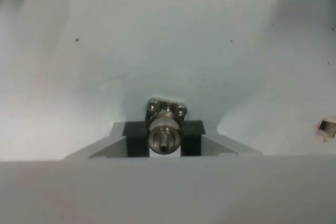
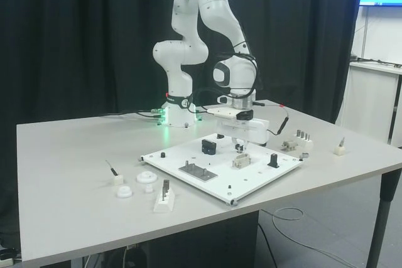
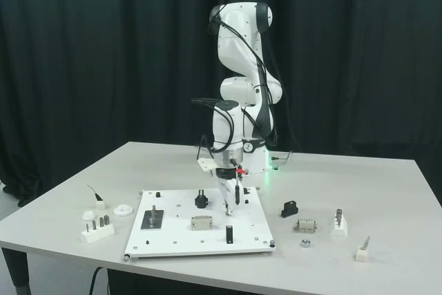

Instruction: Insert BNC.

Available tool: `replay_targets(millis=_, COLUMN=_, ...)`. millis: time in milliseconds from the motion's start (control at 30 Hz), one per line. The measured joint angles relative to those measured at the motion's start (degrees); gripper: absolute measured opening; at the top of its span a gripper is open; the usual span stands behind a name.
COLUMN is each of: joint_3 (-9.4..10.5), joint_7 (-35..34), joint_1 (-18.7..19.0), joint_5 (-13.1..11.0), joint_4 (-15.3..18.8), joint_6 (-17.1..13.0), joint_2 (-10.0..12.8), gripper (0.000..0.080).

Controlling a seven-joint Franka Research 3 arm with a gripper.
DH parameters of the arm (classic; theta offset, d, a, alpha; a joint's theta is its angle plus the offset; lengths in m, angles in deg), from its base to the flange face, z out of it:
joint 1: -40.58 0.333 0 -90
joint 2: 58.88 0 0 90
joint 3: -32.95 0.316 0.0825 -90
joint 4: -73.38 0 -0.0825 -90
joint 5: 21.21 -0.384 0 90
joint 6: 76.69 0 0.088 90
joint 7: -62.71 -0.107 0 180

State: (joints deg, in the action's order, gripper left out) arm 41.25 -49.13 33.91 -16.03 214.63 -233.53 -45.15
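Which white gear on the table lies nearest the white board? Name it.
The white gear close to the white board's corner; the other gear sits farther out, toward the table's front.

Both room views are evenly and brightly lit from overhead. Soft, short shadows are cast on the grey table point(image 2: 75, 155). In the wrist view, the white board point(image 1: 168, 40) is washed out by glare, with dim corners at 11 and 1 o'clock.
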Motion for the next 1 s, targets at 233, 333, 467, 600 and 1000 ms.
replay_targets(millis=233, joint_3=-0.01, joint_7=-0.4, joint_1=0.0, joint_5=0.0, joint_4=0.0, joint_6=0.0, joint_2=0.0, gripper=0.0124)
replay_targets(millis=333, joint_3=-0.01, joint_7=-1.0, joint_1=0.0, joint_5=0.1, joint_4=0.0, joint_6=0.0, joint_2=0.0, gripper=0.0124)
replay_targets(millis=467, joint_3=-0.13, joint_7=-1.9, joint_1=0.0, joint_5=0.6, joint_4=-0.1, joint_6=0.0, joint_2=0.2, gripper=0.0177)
replay_targets(millis=600, joint_3=-0.32, joint_7=-2.0, joint_1=0.0, joint_5=1.2, joint_4=-0.3, joint_6=0.0, joint_2=0.3, gripper=0.0177)
replay_targets(millis=1000, joint_3=-0.73, joint_7=-2.9, joint_1=0.1, joint_5=1.2, joint_4=-2.8, joint_6=2.2, joint_2=0.1, gripper=0.0788)
